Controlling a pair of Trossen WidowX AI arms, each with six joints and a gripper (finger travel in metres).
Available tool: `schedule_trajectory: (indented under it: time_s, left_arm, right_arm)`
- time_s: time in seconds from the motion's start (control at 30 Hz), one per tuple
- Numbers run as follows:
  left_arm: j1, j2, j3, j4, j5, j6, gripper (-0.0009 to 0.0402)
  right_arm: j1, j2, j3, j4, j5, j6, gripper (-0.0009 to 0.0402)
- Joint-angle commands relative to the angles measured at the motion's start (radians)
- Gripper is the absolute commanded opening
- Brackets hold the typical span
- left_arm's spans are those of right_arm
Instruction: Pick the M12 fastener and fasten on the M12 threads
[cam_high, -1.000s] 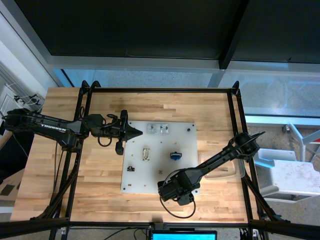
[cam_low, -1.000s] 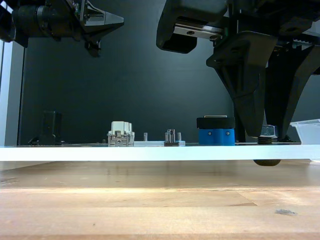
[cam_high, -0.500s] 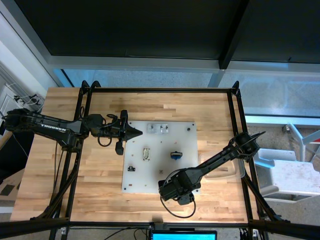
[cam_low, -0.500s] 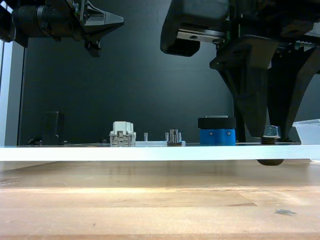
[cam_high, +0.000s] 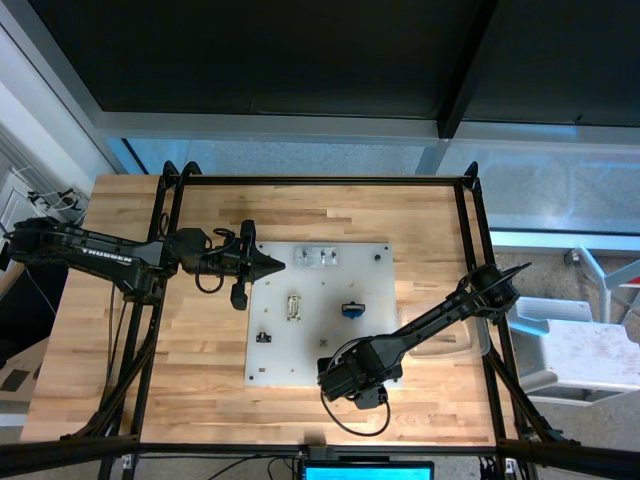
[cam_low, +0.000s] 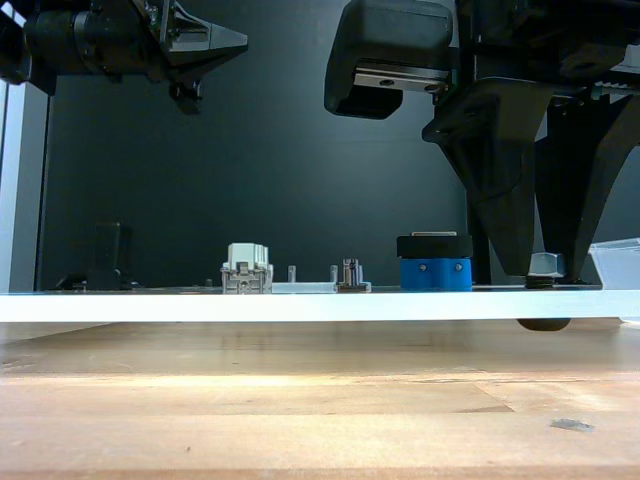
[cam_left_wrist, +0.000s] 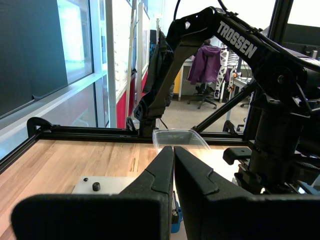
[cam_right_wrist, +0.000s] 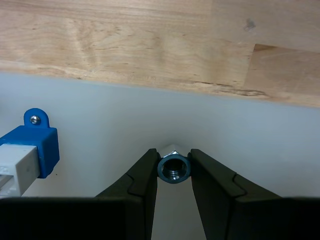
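Observation:
The M12 fastener (cam_right_wrist: 173, 168), a small silver nut with its threaded bore showing, sits between the fingertips of my right gripper (cam_right_wrist: 173, 157), which is shut on it. In the low view the nut (cam_low: 545, 265) sits low over the white board (cam_low: 300, 304) on a short dark stud (cam_low: 545, 283); I cannot tell whether it is threaded on. From above, the right gripper (cam_high: 372, 382) stands over the board's near right edge and hides the nut. My left gripper (cam_high: 272, 266) hovers shut over the board's far left edge, holding nothing.
On the board stand a blue block (cam_low: 434, 273), a beige connector (cam_low: 246, 270), a small silver post (cam_low: 349, 274) and a black block (cam_low: 107, 255). A clear tray (cam_high: 440, 342) lies right of the board. The black frame rails (cam_high: 320, 181) ring the table.
In the low view the right gripper and the nut have edged slightly right and its wrist has turned a little. The left arm has not moved.

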Motion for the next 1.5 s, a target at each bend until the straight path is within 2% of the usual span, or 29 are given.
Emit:
schedule_trajectory:
  time_s: [0.03, 0.37, 0.53, 0.7, 0.83, 1.03, 1.4, 1.5]
  left_arm:
    - [0.000, 0.000, 0.000, 0.000, 0.000, 0.000, 0.0000]
    - [0.000, 0.000, 0.000, 0.001, 0.000, 0.000, 0.0000]
    - [0.000, 0.000, 0.000, 0.000, 0.000, 0.000, 0.0000]
    - [0.000, 0.000, 0.000, 0.000, 0.000, 0.000, 0.0000]
    - [0.000, 0.000, 0.000, 0.000, 0.000, 0.000, 0.0000]
    - [0.000, 0.000, 0.000, 0.000, 0.000, 0.000, 0.0000]
    - [0.000, 0.000, 0.000, 0.000, 0.000, 0.000, 0.0000]
    - [0.000, 0.000, 0.000, 0.000, 0.000, 0.000, 0.0000]
  right_arm:
    - [-0.002, 0.006, 0.000, 0.005, -0.002, 0.001, 0.0035]
    - [-0.008, 0.034, 0.027, -0.026, -0.008, 0.014, 0.0035]
    - [-0.017, 0.034, 0.027, -0.038, -0.048, 0.064, 0.0035]
    - [-0.022, 0.034, 0.026, -0.042, -0.048, 0.116, 0.0035]
    - [-0.023, 0.034, 0.026, -0.041, -0.048, 0.196, 0.0035]
    - [-0.025, 0.034, 0.026, -0.041, -0.047, 0.376, 0.0035]
    - [-0.026, 0.034, 0.026, -0.038, -0.047, 0.848, 0.0035]
    - [-0.026, 0.034, 0.026, -0.038, -0.047, 1.007, 0.0035]
